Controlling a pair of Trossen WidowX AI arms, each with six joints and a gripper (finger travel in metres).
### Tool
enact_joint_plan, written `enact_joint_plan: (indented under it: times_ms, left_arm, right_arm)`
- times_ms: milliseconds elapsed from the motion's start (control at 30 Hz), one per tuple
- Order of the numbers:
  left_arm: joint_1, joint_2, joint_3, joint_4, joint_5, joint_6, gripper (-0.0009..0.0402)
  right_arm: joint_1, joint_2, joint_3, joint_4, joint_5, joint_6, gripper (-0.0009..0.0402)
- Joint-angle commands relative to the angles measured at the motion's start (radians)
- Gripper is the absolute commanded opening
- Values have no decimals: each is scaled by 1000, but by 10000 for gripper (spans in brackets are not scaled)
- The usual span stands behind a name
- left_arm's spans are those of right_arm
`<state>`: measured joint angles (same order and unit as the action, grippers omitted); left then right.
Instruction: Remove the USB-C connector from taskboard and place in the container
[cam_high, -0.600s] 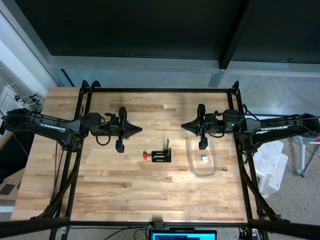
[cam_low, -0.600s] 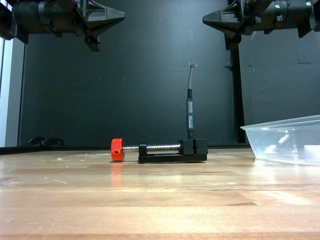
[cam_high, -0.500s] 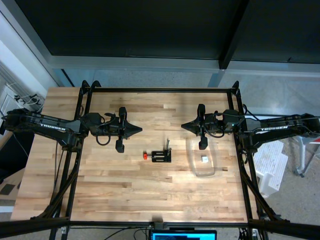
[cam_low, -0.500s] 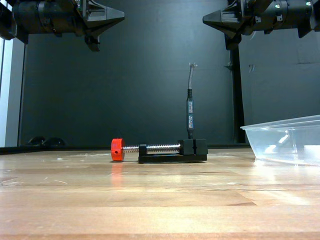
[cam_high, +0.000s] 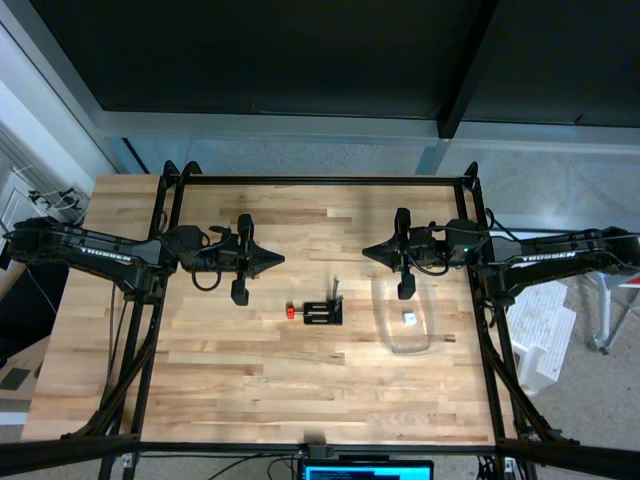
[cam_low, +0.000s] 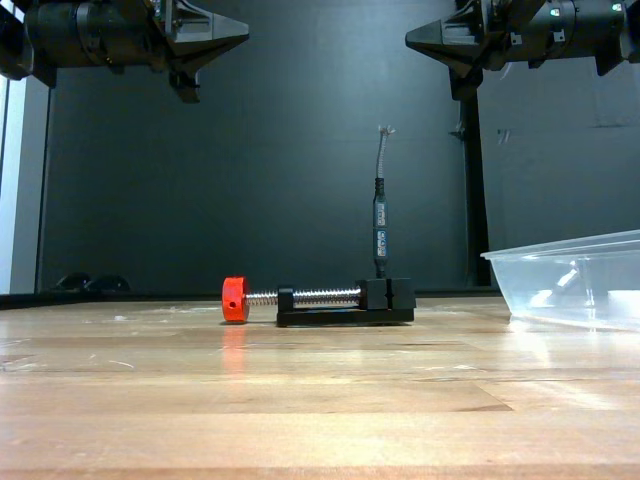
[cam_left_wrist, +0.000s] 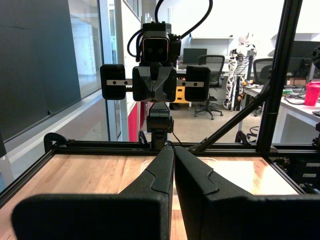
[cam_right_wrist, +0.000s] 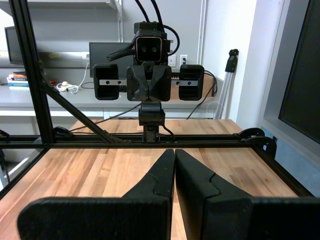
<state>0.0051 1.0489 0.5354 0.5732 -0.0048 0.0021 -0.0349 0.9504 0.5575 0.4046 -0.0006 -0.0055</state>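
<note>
- Counter: pale wood planks inside a black frame; all task items sit on its middle and right part.
- Left fingers: held high above the counter on the left side and pointing inward toward the other arm. They are well apart from every item. In the wrist view the two fingers are pressed together with nothing between them.
- Right fingers: held at a similar height on the right side and pointing inward, facing my left ones. The wrist view shows them clenched and empty. From above they sit near the far end of the container, well above it.
- Container: clear oblong tray, flat on the counter to the right of the taskboard and apart from it. Its long side runs away from the near edge.
- Taskboard: small black block near the counter's middle, screw lying level, red-orange knob at its left end.
- USB-C connector: slim black stick standing upright in the taskboard's right end, opposite the knob, with a short grey stub on top. Neither set of fingers touches it.
- White cube: small, lying inside the container.
</note>
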Motion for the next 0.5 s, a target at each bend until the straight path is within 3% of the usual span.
enact_joint_plan:
  times_ms: [33, 267, 500]
  left_arm:
    - [0, 0, 0, 0, 0, 0, 0]
    - [0, 0, 0, 0, 0, 0, 0]
    - [0, 0, 0, 0, 0, 0, 0]
  right_arm:
    - [0, 0, 0, 0, 0, 0, 0]
    - [3, -3, 13, -40, -27, 80, 0]
    - [17, 3, 108, -336, -27, 73, 0]
